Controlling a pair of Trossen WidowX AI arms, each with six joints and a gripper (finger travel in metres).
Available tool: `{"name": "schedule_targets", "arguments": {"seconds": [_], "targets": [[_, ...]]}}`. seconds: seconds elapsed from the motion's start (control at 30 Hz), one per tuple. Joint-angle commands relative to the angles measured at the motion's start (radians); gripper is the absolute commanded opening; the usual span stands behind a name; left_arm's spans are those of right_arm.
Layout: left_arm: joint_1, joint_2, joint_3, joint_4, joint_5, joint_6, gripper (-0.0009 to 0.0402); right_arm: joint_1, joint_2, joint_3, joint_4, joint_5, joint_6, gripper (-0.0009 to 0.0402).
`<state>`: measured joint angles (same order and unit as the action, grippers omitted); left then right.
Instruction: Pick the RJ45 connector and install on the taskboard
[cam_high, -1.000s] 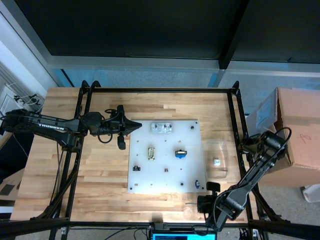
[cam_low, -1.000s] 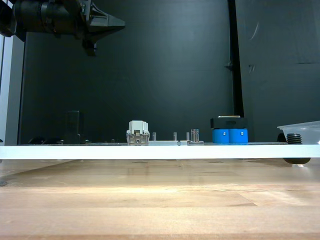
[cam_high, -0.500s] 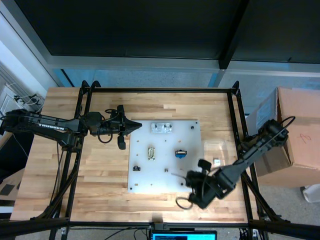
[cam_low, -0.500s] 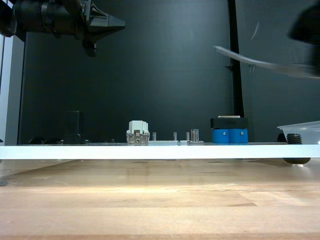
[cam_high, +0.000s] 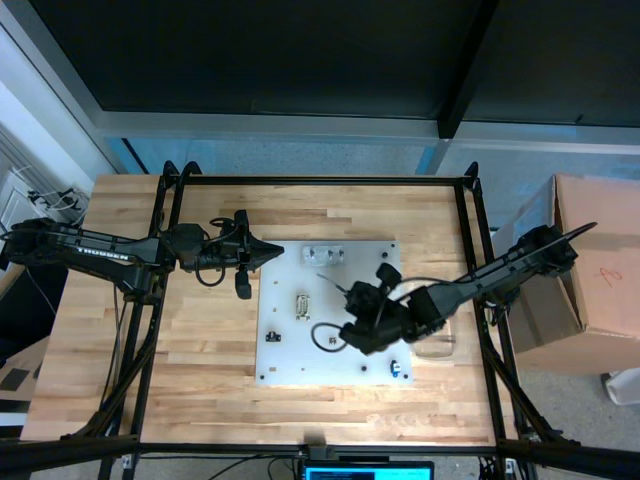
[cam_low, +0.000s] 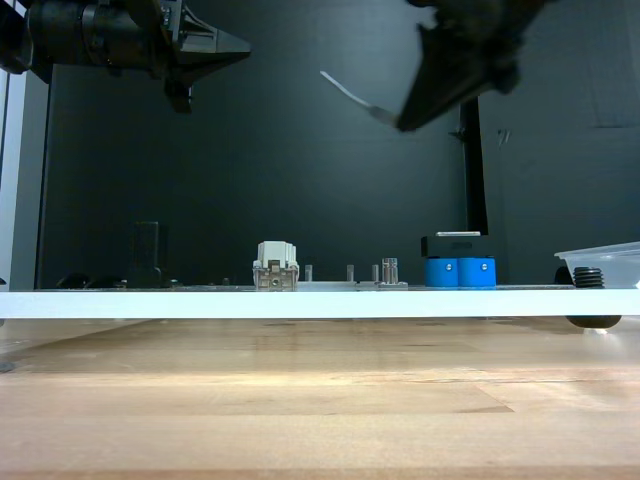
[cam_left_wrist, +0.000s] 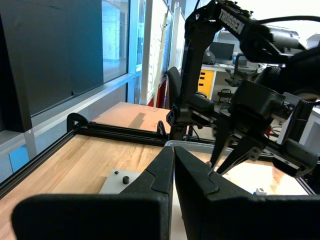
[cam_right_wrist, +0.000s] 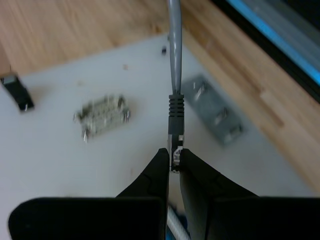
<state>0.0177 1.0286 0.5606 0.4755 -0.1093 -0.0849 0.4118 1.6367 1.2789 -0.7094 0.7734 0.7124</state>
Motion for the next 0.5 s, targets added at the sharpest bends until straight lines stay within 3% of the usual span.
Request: {"name": "schedule_targets", "arguments": {"seconds": [0.03,0.17,0.3,0.5], "targets": [[0.000,0.000,0.000,0.000,0.000,0.000,0.0000,-0.047,0.002,0.001,0.095,-0.002,-0.079,0.0000],[0.000,0.000,0.000,0.000,0.000,0.000,0.0000,-0.093,0.003,0.001,0.189,0.037,-0.200,0.0000],[0.000,0.000,0.000,0.000,0.000,0.000,0.0000,-0.131,0.003,0.001,0.237,0.104,-0.212,0.0000],[0.000,0.000,0.000,0.002,0.001,0.000,0.0000,-0.169,0.003,0.001,0.310,0.132,-0.232,0.0000]]}}
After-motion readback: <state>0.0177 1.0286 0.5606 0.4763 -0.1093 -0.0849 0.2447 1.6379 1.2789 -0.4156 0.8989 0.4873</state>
